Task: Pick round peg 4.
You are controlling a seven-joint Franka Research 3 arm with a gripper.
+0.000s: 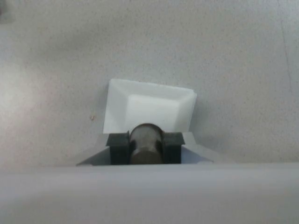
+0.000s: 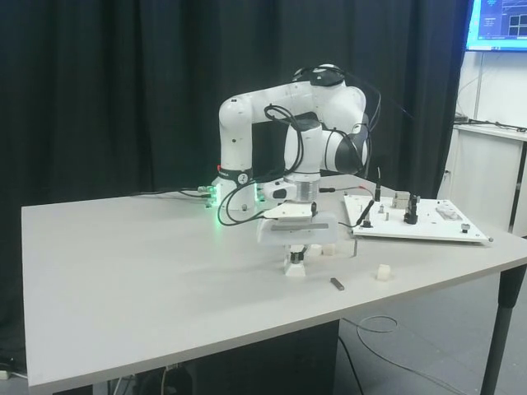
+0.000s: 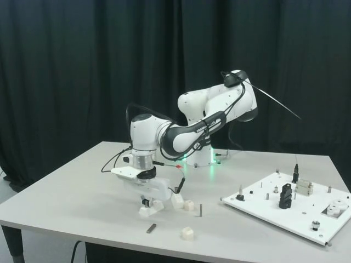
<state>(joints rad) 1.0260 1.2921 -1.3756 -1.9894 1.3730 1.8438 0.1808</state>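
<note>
Best done as a straight, slow lift: keep the pincer (image 1: 146,148) vertical, hold the squeeze steady, and draw round peg 4 (image 1: 145,140) up along its own axis until clear of the white holder (image 1: 149,106). No sideways pull while any part of the peg may sit in the holder's recess, since a tilt could jam it or drag the small holder across the worktop (image 1: 224,56). Judging from the wrist view, grip looks centred, so no need to regrasp; only to check that the holder is not carried up too.

Pincer narrow, closed onto the dark round peg: black pads (image 1: 119,148) pressed against both sides of it, peg's rounded end showing between them. Whether the peg's lower end rests in the holder or hangs just above it cannot be told. Holder lying directly beneath and just beyond the fingertips.

In the room views, pincer (image 2: 296,257) low over the worktop (image 2: 140,271), with the holder (image 2: 295,268) right under it. Other small white blocks (image 3: 187,233) near, and a short dark piece (image 3: 151,228) lying close by on the worktop. White board (image 3: 285,211) with fixtures well apart from the pincer (image 3: 147,201), out of the lift path.
</note>
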